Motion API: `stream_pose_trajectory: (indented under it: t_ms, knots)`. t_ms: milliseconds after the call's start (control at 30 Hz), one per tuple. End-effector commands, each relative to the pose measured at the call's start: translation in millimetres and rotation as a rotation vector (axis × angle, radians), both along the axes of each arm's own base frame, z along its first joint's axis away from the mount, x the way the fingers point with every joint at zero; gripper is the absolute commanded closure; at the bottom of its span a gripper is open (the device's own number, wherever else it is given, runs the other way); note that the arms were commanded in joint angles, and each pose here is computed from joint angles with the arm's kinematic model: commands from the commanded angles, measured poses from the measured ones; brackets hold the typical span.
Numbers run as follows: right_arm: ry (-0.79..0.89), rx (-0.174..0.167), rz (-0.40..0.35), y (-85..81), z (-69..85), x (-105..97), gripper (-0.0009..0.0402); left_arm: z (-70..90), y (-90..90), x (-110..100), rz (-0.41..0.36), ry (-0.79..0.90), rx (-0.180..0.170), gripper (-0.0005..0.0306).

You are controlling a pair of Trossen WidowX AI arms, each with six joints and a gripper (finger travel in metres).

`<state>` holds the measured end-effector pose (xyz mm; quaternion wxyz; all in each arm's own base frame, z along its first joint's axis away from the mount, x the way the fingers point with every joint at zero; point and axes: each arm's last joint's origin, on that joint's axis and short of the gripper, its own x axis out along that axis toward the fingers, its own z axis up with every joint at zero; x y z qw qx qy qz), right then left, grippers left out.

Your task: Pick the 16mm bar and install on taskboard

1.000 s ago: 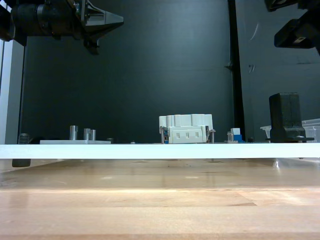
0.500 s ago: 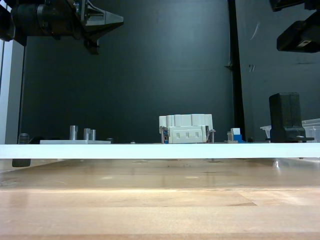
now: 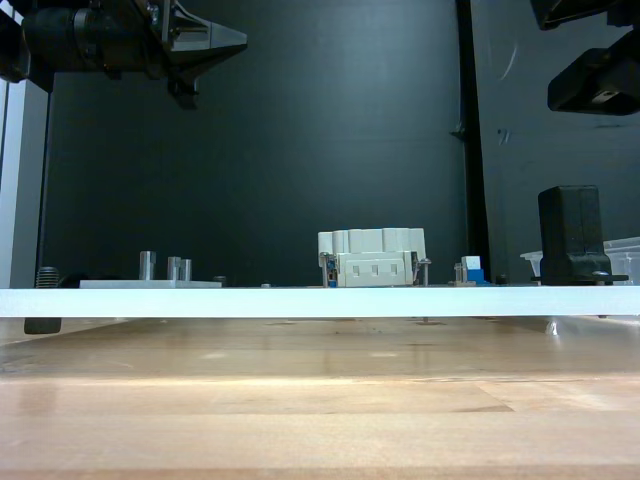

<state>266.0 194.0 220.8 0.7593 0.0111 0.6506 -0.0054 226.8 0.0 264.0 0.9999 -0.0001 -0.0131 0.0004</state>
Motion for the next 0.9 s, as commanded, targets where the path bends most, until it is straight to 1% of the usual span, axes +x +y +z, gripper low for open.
stream_pose_trajectory:
  t_ms: [33,733,900]
  knots:
    - [-0.006,0.004,0.005,2.5,-1.8,0.7,0.0369,-0.1,0.1,0.1,0.0,0.0,0.0,0.03]
    - [-0.019,-0.009,0.016,6.6,-1.8,-2.0,0.0368,0.0,0.0,0.1,0.0,0.0,0.0,0.03]
    - [-0.011,-0.014,0.018,9.0,-8.7,0.8,0.0369,-0.1,0.0,0.1,0.0,0.0,0.0,0.03]
